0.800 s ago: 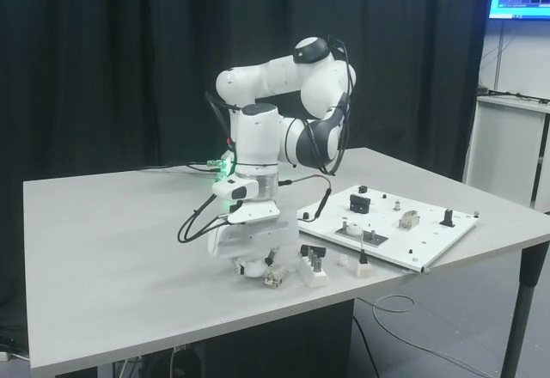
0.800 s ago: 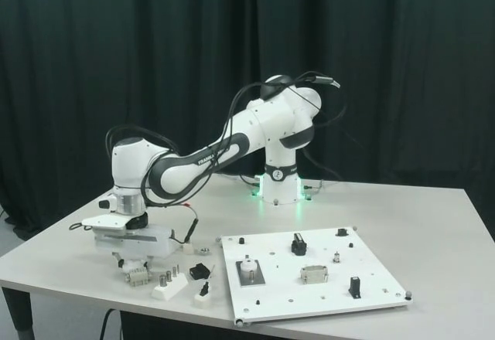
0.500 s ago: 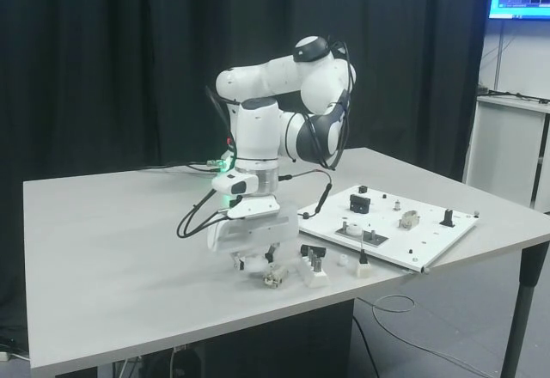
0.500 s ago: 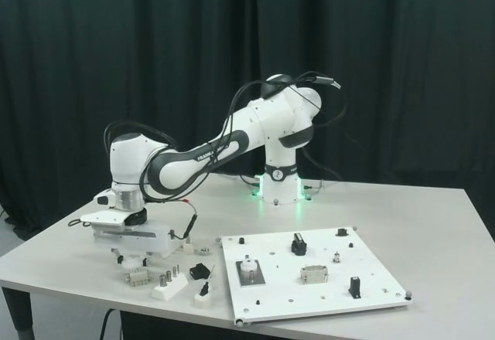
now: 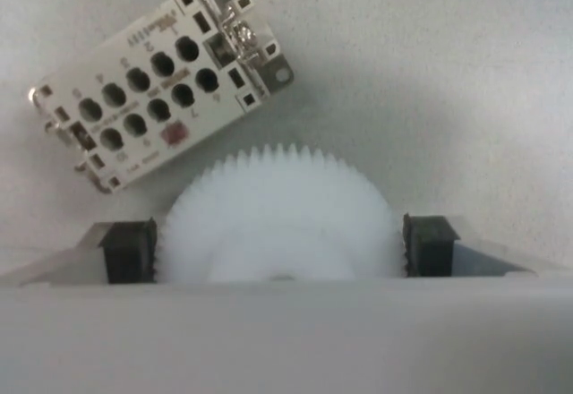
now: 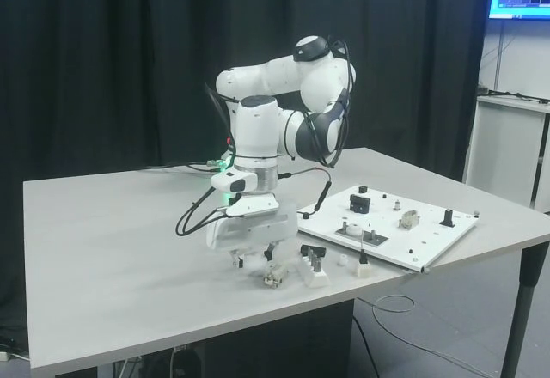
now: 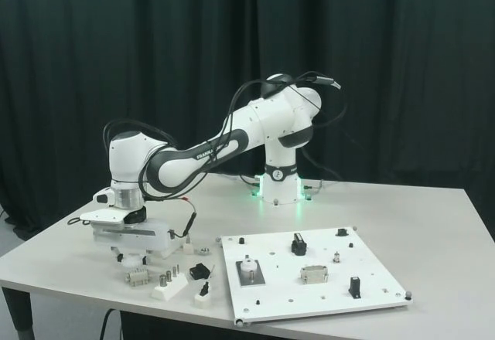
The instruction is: Insert large gear.
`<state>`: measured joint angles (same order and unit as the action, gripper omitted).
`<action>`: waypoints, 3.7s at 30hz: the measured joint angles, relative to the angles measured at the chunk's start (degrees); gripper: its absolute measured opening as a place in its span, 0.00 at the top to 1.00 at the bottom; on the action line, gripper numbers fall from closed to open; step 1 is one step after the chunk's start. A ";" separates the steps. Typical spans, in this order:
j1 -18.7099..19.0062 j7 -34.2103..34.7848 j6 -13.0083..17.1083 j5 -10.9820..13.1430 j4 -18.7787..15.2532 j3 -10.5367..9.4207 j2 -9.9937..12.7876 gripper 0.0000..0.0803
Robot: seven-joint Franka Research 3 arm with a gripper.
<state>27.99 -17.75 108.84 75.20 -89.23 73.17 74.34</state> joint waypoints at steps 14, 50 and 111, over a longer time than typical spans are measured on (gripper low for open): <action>0.00 0.00 -0.06 -0.19 0.00 0.04 0.00 0.26; 3.61 2.82 -10.89 -0.24 0.78 5.74 -0.01 0.26; 32.94 25.00 -8.93 -1.31 -10.58 8.78 -0.18 0.26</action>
<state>60.93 7.24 99.91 73.89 -99.81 81.95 74.16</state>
